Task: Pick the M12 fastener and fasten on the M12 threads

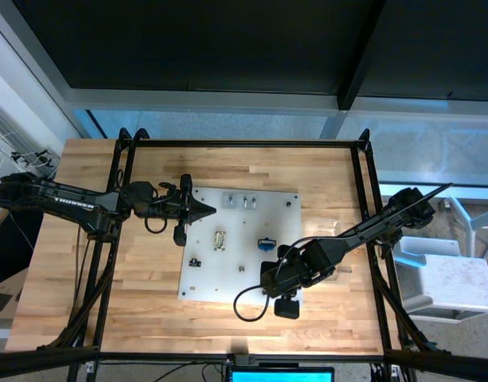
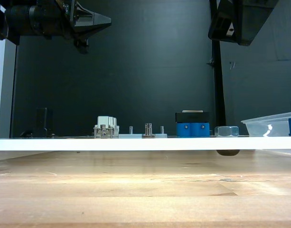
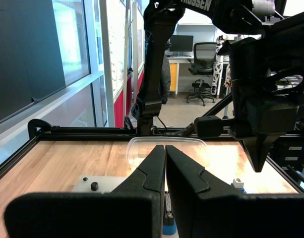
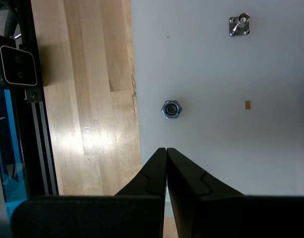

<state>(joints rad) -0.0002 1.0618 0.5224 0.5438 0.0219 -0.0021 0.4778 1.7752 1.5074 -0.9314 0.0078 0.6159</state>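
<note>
- The M12 fastener (image 4: 170, 109) is a small silver hex nut lying flat on the white board (image 4: 216, 64), near the board's near right edge and just inside where it meets the tabletop (image 4: 82, 74).
- In the low view the nut (image 2: 226, 131) seems to sit against the clear tray (image 2: 268, 126). The right wrist view shows bare board all around it, so it is not in the tray.
- Its bore shows a dark core and no ribs show beneath it, so it looks seated on the M12 threads. How far it is run down I cannot tell.
- The right gripper (image 4: 166, 148) hangs above the board just beside the nut. Its jaws are pressed together and hold nothing.
- The left gripper (image 3: 165, 146) hovers over the board's far left part, well apart from the nut. Its jaws are all but touching and hold nothing.
- Handling, as a judgement: the nut is rigid metal, light, smooth and not fragile. It is much smaller than the jaws, so it would slip or flick away if pinched off-centre.
- The best hold is across two opposite flats, low on the hex, with the jaws opened only slightly wider than the nut.
- Turning it calls for the gripper's axis to be in line with the stud. A tilted nut would cross-thread.
</note>
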